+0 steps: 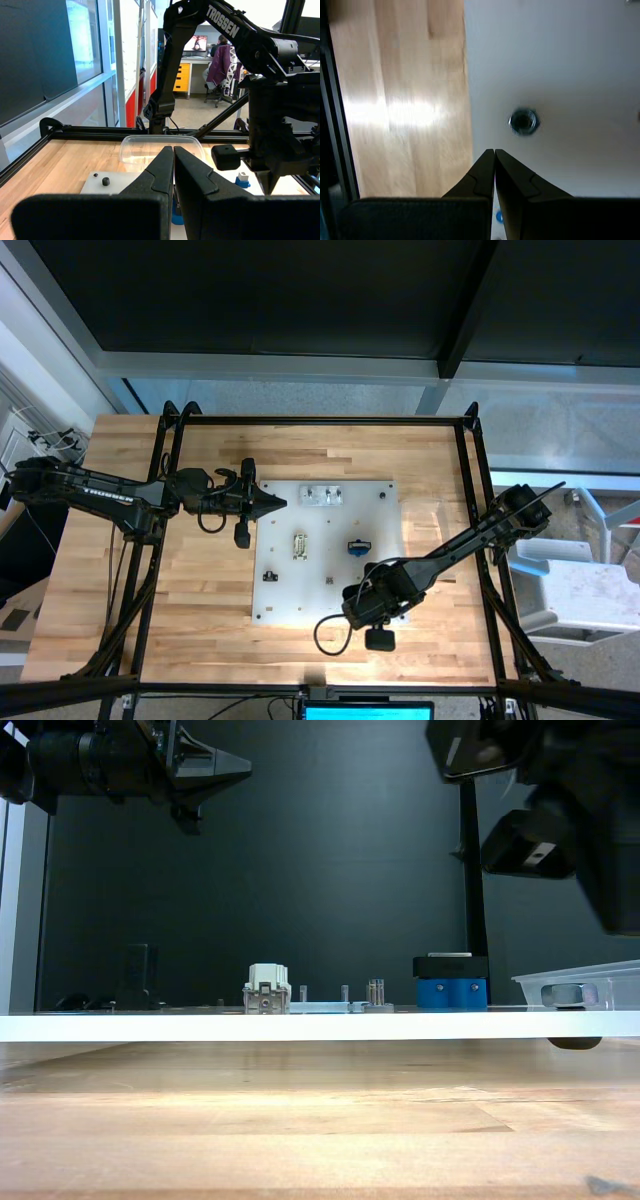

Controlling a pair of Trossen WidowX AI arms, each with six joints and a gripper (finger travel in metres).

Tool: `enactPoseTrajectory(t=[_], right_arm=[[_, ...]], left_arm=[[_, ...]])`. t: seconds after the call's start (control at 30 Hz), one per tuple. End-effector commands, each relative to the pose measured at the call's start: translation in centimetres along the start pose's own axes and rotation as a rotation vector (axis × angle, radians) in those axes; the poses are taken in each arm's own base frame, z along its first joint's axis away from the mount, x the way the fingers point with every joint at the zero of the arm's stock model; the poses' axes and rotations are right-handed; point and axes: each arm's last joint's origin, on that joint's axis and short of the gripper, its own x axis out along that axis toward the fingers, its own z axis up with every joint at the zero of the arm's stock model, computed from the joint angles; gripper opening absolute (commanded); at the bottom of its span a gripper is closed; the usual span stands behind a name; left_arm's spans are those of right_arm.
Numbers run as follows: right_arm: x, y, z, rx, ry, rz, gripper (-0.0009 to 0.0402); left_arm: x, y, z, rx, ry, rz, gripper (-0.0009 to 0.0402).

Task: Unfasten the M12 fastener and place in the container

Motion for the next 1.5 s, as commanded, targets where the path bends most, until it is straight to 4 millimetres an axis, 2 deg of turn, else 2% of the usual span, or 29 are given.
enactPoseTrajectory(t=[0.03, 0.23, 0.43, 1.03, 1.13, 1.23, 1.5], right_arm=[[0.4, 0.1, 0.1, 0.010, 0.002, -0.002, 0.0000], [2.0, 0.3, 0.3, 0.016, 0.025, -0.014, 0.0000], [2.6, 0.4, 0.3, 0.015, 0.028, -0.019, 0.0000], [2.5, 0.0, 0.2, 0.017, 0.019, -0.086, 0.0000], [2.2, -0.6, 0.1, 0.023, -0.030, -0.212, 0.0000], [1.3, -1.1, 0.0, 0.107, -0.112, -0.350, 0.0000], [0.4, -1.0, -0.4, 0.104, -0.058, -0.281, 0.0000]], left_arm=[[0.0, 0.0, 0.0, 0.000, -0.001, 0.000, 0.0000], [0.0, 0.0, 0.0, 0.000, -0.001, 0.000, 0.0000], [0.0, 0.0, 0.0, 0.000, 0.000, 0.000, 0.0000], [0.0, 0.0, 0.0, 0.000, 0.000, 0.000, 0.0000], [0.0, 0.0, 0.0, 0.000, 0.000, 0.000, 0.0000], [0.0, 0.0, 0.0, 0.000, 0.000, 0.000, 0.0000], [0.0, 0.0, 0.0, 0.000, 0.000, 0.000, 0.0000]])
